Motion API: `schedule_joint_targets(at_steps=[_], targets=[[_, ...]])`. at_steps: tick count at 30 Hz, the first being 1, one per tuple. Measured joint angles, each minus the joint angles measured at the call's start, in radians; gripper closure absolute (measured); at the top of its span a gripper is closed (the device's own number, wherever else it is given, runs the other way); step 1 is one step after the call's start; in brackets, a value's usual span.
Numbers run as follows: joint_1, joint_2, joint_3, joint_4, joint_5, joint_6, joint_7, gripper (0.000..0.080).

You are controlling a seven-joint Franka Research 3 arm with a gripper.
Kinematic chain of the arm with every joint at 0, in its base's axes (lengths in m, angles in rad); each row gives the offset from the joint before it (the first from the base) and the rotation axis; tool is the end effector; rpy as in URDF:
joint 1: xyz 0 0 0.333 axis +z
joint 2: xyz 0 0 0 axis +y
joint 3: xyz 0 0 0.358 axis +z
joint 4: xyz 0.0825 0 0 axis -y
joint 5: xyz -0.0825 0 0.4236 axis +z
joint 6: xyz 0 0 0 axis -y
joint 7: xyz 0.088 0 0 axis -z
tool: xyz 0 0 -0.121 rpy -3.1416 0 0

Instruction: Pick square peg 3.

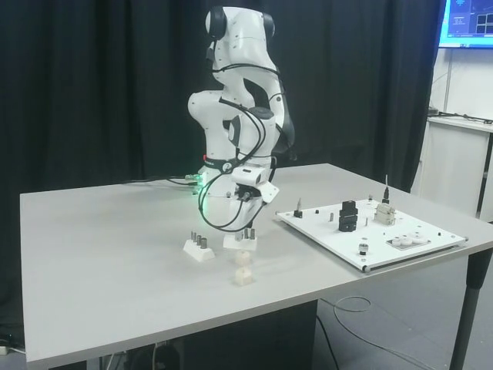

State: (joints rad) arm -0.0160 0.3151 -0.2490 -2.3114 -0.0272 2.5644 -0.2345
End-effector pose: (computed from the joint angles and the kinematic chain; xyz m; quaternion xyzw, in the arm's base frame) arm 0.5313 -0.1479 0.1990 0.9986 0.0012 -0.0371 0.0375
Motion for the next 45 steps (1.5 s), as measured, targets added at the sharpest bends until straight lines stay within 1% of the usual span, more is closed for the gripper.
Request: schedule_joint_targets(at_steps=[8, 9, 15, 16, 17, 18, 23, 24, 29, 30, 35, 40, 45], targets=[[0.003, 0.009, 0.000, 0.000, 0.028, 0.011, 0.000, 0.0003], [0.003, 0.009, 0.000, 0.000, 0.030, 0.011, 0.000, 0.0124], [0.005, 0.010, 0.000, 0.000, 0.035, 0.013, 0.000, 0.0124], [0.006, 0.010, 0.000, 0.000, 0.035, 0.013, 0.000, 0.0286], [0.006, 0.011, 0.000, 0.000, 0.035, 0.013, 0.000, 0.0286], [0.006, 0.011, 0.000, 0.000, 0.035, 0.013, 0.000, 0.0446], [0.008, 0.011, 0.000, 0.000, 0.035, 0.013, 0.000, 0.0446], [0.008, 0.011, 0.000, 0.000, 0.035, 0.013, 0.000, 0.0626], [0.008, 0.011, 0.000, 0.000, 0.035, 0.013, 0.000, 0.0626], [0.009, 0.011, 0.000, 0.000, 0.035, 0.013, 0.000, 0.0687], [0.009, 0.009, 0.000, 0.001, 0.035, 0.013, 0.000, 0.0687], [0.009, -0.001, 0.000, 0.002, 0.035, 0.010, 0.000, 0.0687], [0.009, -0.021, -0.001, 0.006, 0.035, -0.013, 0.001, 0.0687]])
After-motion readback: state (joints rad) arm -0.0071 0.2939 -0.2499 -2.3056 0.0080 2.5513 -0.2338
